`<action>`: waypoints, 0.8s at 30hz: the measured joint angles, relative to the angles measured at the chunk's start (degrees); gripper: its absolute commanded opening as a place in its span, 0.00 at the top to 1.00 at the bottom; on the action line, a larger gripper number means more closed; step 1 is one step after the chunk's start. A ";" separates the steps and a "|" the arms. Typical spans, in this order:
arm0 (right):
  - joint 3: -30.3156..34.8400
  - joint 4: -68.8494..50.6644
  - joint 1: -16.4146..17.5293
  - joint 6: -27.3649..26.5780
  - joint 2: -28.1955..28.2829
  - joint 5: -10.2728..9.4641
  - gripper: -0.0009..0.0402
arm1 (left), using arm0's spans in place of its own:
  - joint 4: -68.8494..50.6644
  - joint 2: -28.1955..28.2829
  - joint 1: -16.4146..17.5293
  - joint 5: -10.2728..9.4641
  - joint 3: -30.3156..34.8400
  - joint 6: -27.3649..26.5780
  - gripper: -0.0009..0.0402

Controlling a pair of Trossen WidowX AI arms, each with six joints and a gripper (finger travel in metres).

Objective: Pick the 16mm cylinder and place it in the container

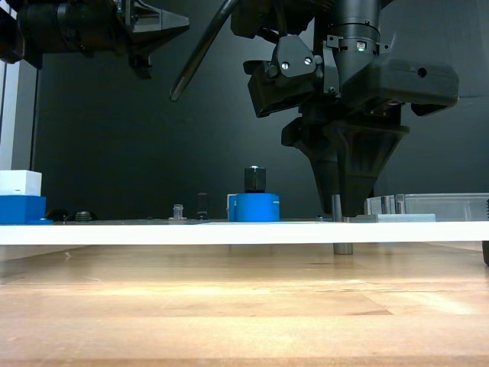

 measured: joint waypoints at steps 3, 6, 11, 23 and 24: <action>-0.02 -0.11 -0.13 -0.20 0.00 -0.81 0.69 | 0.00 0.00 0.00 0.00 0.02 0.00 0.98; -0.02 -0.11 -0.15 -0.20 0.00 -1.29 0.74 | 0.02 0.00 0.00 0.00 0.00 0.00 0.98; -0.02 -0.07 -0.15 -0.37 -0.04 -1.38 0.82 | 0.02 0.00 0.00 -0.02 0.00 0.00 0.98; -0.02 -0.11 -0.26 -0.31 -0.33 -1.44 0.94 | 0.02 0.00 0.00 0.00 0.00 0.00 0.98; -0.02 -0.11 -0.26 -0.31 -0.33 -1.44 0.94 | 0.00 0.00 0.00 0.00 0.02 0.00 0.98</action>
